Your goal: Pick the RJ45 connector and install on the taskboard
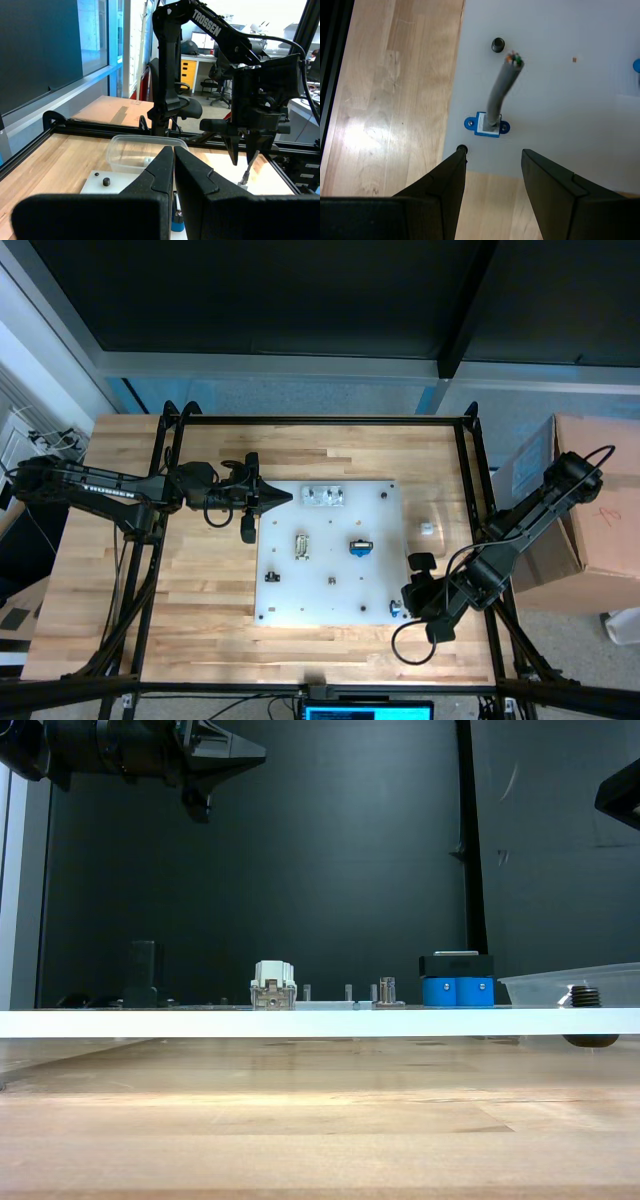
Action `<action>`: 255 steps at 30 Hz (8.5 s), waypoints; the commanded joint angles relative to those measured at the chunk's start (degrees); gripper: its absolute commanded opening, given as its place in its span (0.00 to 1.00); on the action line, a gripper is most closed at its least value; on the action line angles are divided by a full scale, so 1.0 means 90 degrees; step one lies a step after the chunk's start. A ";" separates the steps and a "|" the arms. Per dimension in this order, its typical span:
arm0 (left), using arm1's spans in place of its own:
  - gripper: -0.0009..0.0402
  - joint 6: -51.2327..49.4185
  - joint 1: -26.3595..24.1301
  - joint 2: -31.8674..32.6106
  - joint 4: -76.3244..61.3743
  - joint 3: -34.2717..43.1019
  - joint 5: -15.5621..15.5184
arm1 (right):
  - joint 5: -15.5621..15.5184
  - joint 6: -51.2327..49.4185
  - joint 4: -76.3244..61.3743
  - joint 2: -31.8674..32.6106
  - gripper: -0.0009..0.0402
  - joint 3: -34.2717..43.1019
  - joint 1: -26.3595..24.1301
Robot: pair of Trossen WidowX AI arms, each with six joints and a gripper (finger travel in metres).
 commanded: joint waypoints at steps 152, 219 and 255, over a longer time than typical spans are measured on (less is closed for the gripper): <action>0.02 0.0000 0.0000 0.0000 0.0002 0.0002 0.0000 | -0.1685 -0.3123 0.7346 -0.3062 0.02 -0.2800 -0.5180; 0.02 0.0000 0.0000 0.0000 0.0000 0.0002 0.0000 | -0.1685 -0.3123 0.7346 -0.3060 0.02 -0.2800 -0.5180; 0.02 0.0000 0.0000 0.0000 0.0002 0.0002 0.0000 | -0.1685 -0.3123 0.7346 -0.3062 0.02 -0.2800 -0.5180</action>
